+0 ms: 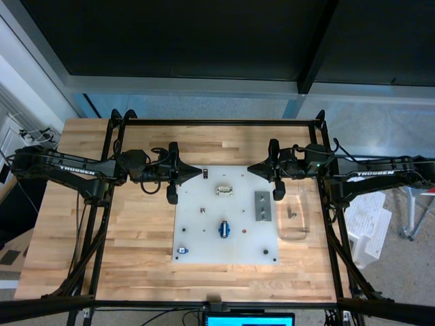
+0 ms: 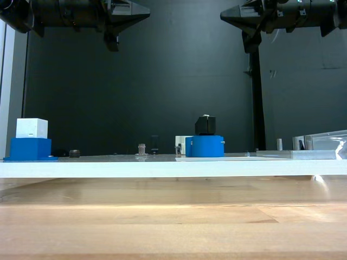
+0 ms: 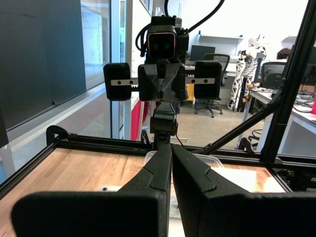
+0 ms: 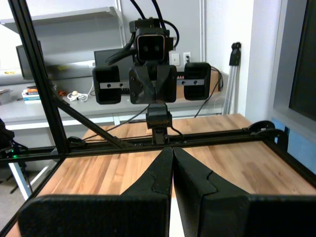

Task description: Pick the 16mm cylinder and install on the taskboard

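Left hand [image 1: 202,170] and right hand [image 1: 250,170] pinched shut above far edge of taskboard [image 1: 204,234]; we fear the tiny 16mm cylinder [image 1: 292,215], right of it, slipping from a grasp.

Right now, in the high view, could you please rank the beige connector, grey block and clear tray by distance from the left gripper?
Left gripper hangs near the far-left corner of the taskboard; right gripper near its far-right corner.
1. Beige connector, far middle.
2. Grey block, board's right side.
3. Clear tray, beyond the right edge.
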`<action>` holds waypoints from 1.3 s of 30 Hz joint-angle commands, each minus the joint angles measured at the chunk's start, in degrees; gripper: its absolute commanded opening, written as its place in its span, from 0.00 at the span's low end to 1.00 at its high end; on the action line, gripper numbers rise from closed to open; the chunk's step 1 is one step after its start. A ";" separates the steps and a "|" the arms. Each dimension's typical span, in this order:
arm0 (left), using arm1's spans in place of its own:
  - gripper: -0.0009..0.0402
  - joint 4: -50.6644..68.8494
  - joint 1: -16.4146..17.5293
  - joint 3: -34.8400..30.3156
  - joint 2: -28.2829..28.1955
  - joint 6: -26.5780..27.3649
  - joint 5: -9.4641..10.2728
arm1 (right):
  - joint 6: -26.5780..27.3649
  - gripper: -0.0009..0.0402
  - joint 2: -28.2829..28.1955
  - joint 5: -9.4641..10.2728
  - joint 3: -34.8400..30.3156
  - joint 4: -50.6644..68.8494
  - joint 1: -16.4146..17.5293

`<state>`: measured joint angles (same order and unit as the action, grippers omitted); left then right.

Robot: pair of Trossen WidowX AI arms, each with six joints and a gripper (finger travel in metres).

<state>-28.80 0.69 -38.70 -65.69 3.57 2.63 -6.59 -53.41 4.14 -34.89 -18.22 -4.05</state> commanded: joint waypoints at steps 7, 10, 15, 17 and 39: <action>0.02 0.00 0.00 -0.02 -0.02 0.00 0.00 | -1.05 0.02 -0.13 0.02 -6.14 29.07 2.95; 0.02 0.00 0.00 -0.02 -0.02 0.00 0.00 | -1.14 0.02 -0.39 0.00 -8.00 38.64 4.55; 0.02 0.00 0.00 -0.02 -0.02 0.00 0.00 | -3.39 0.02 -1.14 -0.04 -10.62 52.35 7.39; 0.02 -0.02 0.00 -0.02 -0.04 0.00 0.00 | -4.33 0.02 -1.57 -0.09 -11.45 56.59 8.44; 0.02 0.00 -0.02 -0.02 -0.02 0.00 0.00 | -10.03 0.07 -7.87 -1.40 -13.27 83.27 18.18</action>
<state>-28.77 0.67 -38.70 -65.69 3.57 2.66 -16.29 -61.25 3.62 -48.62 64.99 13.34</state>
